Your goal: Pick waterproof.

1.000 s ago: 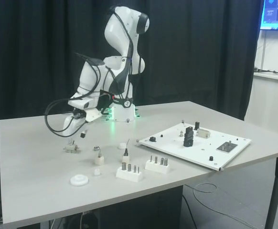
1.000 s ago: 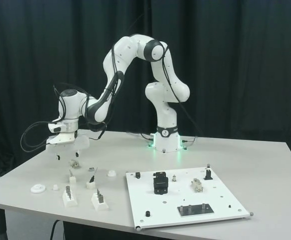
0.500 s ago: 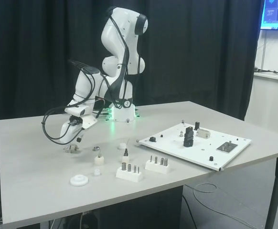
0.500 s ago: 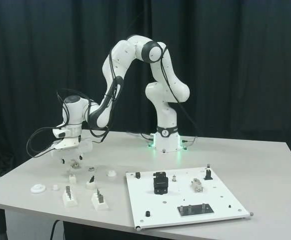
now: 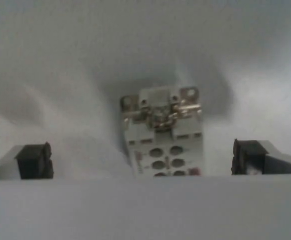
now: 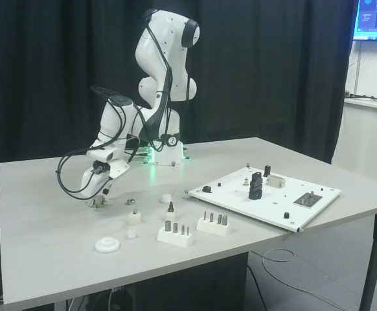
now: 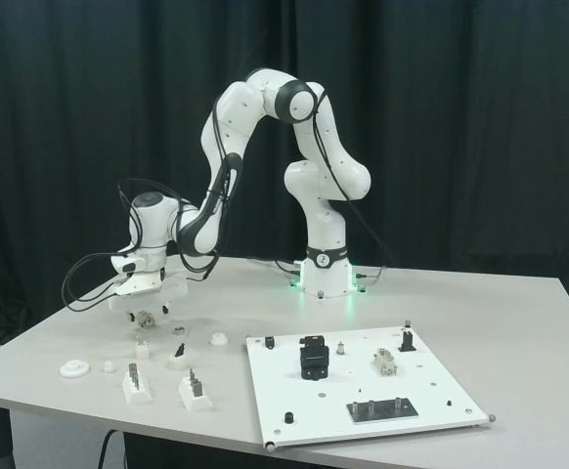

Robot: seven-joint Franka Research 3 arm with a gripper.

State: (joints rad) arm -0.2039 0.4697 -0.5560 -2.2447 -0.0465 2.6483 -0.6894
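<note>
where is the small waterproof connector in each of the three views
Wrist view: the waterproof connector lies on the grey table, midway between the two black fingertips of the open claw.
First room view: it sits right under the claw, at, beyond the white gear.
Second room view: it is under the claw at, beyond the same white gear.
Shared landmark: the claw directly above it.
</note>
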